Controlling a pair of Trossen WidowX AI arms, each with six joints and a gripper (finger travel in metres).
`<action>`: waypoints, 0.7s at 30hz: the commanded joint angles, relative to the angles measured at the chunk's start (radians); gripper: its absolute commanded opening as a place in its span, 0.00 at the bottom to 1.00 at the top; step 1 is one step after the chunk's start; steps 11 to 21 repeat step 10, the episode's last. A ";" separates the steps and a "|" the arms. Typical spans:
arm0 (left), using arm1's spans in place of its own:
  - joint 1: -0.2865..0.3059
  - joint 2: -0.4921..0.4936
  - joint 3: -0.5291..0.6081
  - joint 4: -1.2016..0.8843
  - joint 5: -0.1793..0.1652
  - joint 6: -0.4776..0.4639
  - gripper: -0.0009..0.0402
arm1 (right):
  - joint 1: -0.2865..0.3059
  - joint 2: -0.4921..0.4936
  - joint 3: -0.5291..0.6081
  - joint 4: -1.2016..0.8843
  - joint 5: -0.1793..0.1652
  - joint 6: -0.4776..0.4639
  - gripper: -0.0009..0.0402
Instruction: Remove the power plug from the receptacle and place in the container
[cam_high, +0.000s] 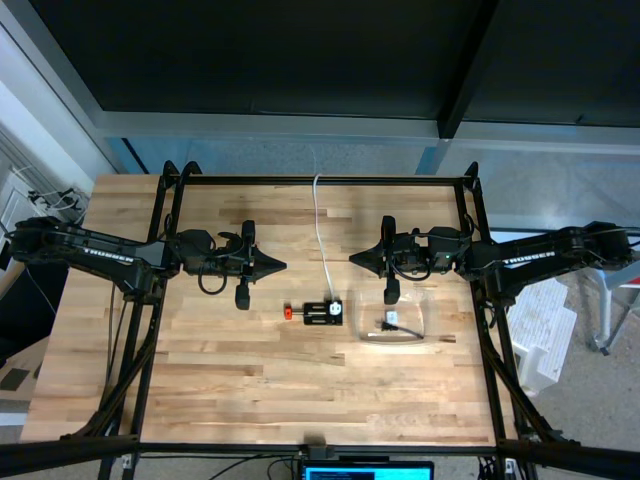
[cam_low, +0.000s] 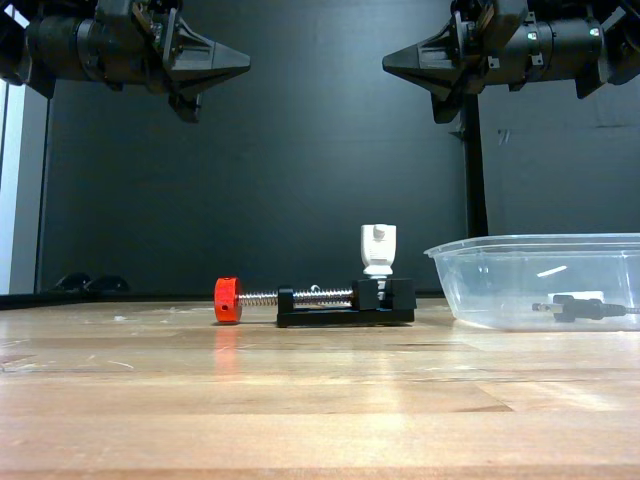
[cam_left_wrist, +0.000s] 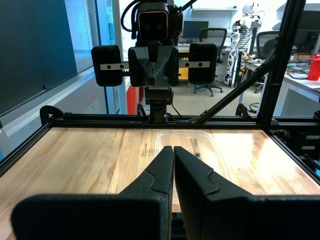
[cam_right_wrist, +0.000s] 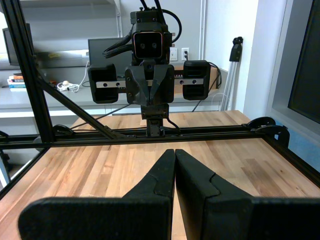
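Wooden table top (cam_low: 300, 420) is recorded nearest the low view. At the left, the left gripper (cam_high: 278, 265) is held high above the table, pointing inward, with its fingers (cam_left_wrist: 162, 167) pressed together on nothing. Toward the middle, a red knob (cam_low: 227, 300) is noted at the left end of a small black vise (cam_low: 345, 305), which rests on the table. The receptacle (cam_low: 378, 248) is clamped upright at the vise's right end, and its white cable (cam_high: 320, 230) is run toward the far edge. Just right of the vise, apart from it, the container (cam_low: 500, 280) is set on the table. The power plug (cam_low: 580, 311) is found lying on the container's base, beside a white sticker, well below and clear of both sets of fingers. At the right, the right gripper (cam_high: 354, 260) is held high, pointing inward above the container's far left side, with its fingers (cam_right_wrist: 162, 172) closed together and empty.
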 joint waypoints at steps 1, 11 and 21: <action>0.000 0.000 0.000 0.000 0.000 0.000 0.02 | 0.000 0.000 0.001 0.000 0.000 0.000 0.02; 0.000 0.000 0.000 0.000 0.000 0.000 0.02 | 0.000 0.000 0.001 -0.005 0.000 0.000 0.02; 0.000 0.000 0.000 0.000 0.000 0.000 0.02 | 0.000 0.000 0.001 -0.005 0.000 0.000 0.02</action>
